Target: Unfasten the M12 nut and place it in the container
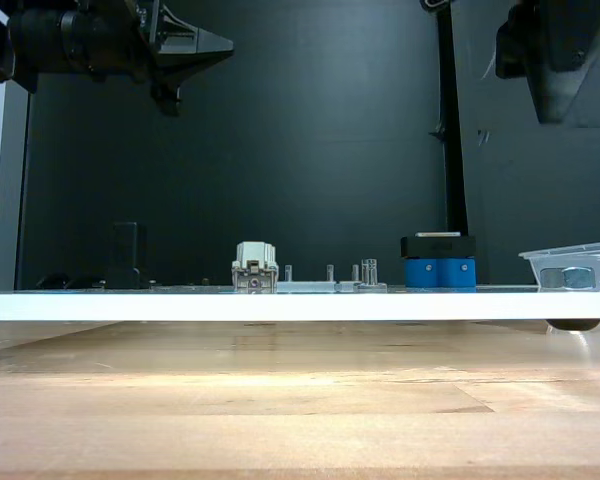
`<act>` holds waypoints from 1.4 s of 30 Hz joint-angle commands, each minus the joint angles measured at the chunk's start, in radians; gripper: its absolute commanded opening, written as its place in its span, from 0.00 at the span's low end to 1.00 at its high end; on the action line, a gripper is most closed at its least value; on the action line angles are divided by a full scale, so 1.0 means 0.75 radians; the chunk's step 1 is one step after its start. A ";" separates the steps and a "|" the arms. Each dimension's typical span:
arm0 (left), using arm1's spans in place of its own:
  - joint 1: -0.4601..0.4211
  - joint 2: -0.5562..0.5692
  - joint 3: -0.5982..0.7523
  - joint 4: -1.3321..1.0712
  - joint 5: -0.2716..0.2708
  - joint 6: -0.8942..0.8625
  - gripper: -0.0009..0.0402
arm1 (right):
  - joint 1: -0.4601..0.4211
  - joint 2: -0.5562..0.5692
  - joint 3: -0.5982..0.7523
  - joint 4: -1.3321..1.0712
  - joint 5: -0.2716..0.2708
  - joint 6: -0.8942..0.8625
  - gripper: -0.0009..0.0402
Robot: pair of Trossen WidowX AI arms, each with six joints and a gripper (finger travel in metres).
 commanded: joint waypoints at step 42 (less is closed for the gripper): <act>0.001 0.000 0.000 0.000 0.000 0.000 0.02 | -0.001 0.232 -0.091 0.136 -0.042 0.007 0.20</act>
